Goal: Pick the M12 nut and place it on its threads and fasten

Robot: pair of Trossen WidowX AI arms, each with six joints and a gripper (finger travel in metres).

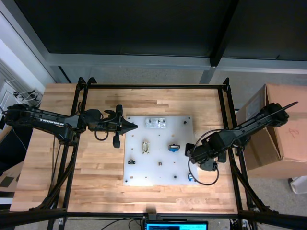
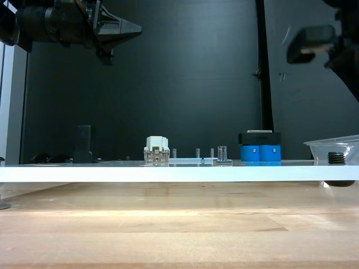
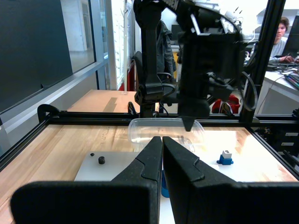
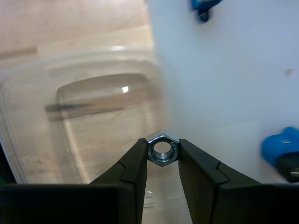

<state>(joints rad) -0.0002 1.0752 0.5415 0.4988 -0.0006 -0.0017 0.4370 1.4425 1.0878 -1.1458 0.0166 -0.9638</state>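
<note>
Fingers of the right gripper were closed on the small silver nut, one on each flat side. The hole in the nut faced the camera. The nut was held up in the air, not on its stud. Under it lay the clear tray. The white board was just beside the tray, with a blue part on it.

From above, the right gripper hung over the right edge of the board, near the front. From the low side it was up high, well above the table. The black stud stood bare down there, and all its ribs showed. The tray's clear wall was behind it.

The left gripper was over the far left edge of the board, also up high. Its two fingers were pressed together with nothing between them. It pointed across at the right arm, which hung over the tray.
</note>
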